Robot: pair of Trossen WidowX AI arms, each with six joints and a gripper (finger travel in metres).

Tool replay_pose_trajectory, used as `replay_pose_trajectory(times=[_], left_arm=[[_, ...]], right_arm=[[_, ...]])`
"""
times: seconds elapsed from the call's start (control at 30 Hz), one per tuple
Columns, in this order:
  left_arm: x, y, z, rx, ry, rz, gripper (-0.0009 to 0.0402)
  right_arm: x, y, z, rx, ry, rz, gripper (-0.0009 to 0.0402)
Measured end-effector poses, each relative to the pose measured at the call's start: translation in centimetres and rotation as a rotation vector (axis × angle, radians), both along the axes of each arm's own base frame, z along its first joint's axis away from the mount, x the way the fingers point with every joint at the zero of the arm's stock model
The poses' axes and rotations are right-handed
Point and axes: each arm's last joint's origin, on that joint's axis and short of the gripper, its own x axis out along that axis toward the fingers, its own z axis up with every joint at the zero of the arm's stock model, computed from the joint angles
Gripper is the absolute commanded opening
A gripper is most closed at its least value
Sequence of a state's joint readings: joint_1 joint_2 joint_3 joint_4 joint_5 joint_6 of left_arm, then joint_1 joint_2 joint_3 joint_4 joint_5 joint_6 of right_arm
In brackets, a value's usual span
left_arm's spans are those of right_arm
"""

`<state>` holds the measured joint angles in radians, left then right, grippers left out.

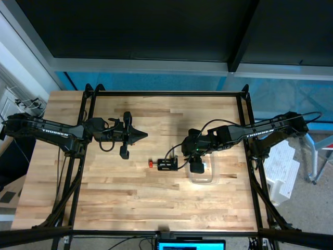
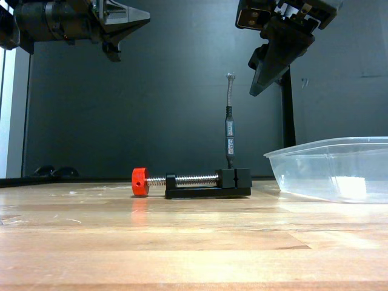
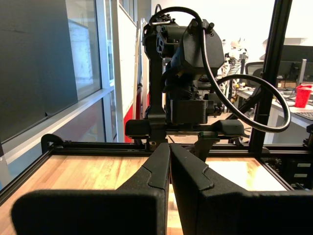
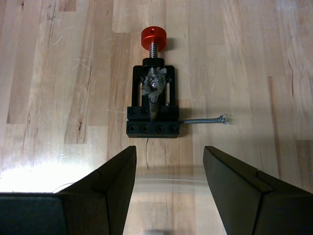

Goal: Pick the usb-c connector and install on the hub

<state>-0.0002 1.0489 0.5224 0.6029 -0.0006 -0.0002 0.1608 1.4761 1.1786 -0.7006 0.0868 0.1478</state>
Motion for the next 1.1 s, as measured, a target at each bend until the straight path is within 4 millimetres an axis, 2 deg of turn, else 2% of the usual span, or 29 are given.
replay_pose_trajectory(times=[0.13,0.23,0.5,0.73,1.1], left_arm=[[0.0,0.0,0.0,0.000,0.000,0.000,0.0000],[0.0,0.0,0.0,0.000,0.000,0.000,0.0000],[0.0,0.0,0.0,0.000,0.000,0.000,0.0000],[0.0,0.0,0.0,0.000,0.000,0.000,0.0000],[0.0,0.0,0.0,0.000,0.000,0.000,0.0000]], right_arm=[[-0.2,0.0,0.3,0.002,-0.015,0.002,0.0165],[-0.7,-0.2,1.3,-0.014,-0.054,0.013,0.0147],[-2.4,-2.1,3.2,-0.046,-0.330,-0.016,0.0072],[-3.8,-3.3,3.5,-0.039,-0.566,-0.057,-0.0002],[-5.7,-4.3,3.6,-0.027,-0.777,-0.086,0.0002]])
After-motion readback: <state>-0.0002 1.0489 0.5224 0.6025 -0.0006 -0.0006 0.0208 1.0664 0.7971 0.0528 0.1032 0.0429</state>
